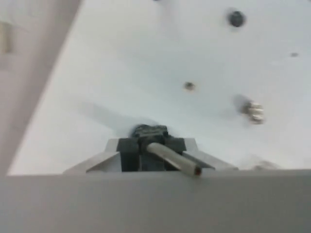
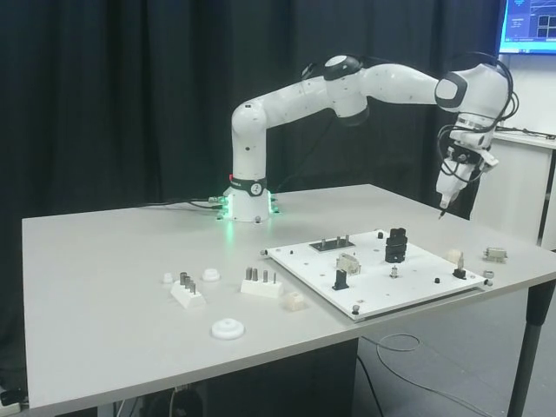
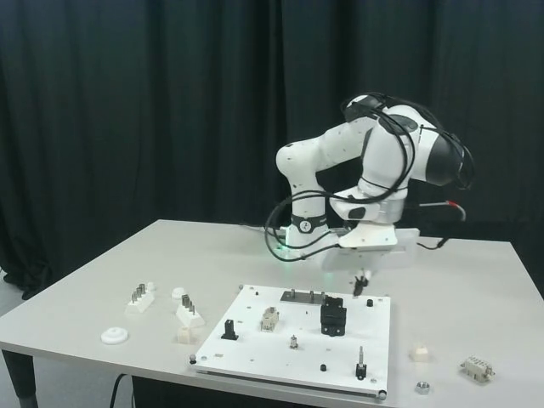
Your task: Insert USB.
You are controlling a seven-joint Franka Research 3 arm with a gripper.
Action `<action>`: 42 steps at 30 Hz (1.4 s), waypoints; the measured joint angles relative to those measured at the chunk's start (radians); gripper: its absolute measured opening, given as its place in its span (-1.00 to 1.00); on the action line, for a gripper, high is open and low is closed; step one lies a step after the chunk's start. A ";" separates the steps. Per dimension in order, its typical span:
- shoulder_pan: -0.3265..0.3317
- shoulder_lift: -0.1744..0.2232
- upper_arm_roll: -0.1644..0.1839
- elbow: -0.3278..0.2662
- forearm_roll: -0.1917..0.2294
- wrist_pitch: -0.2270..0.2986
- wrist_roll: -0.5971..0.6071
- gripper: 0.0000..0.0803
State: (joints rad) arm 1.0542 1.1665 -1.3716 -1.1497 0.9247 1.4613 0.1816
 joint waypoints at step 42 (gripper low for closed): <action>-0.163 0.075 -0.097 -0.081 -0.096 0.062 -0.964 -0.76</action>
State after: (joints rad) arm 0.8913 1.2412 -1.4687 -1.2302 0.8289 1.5234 -0.7821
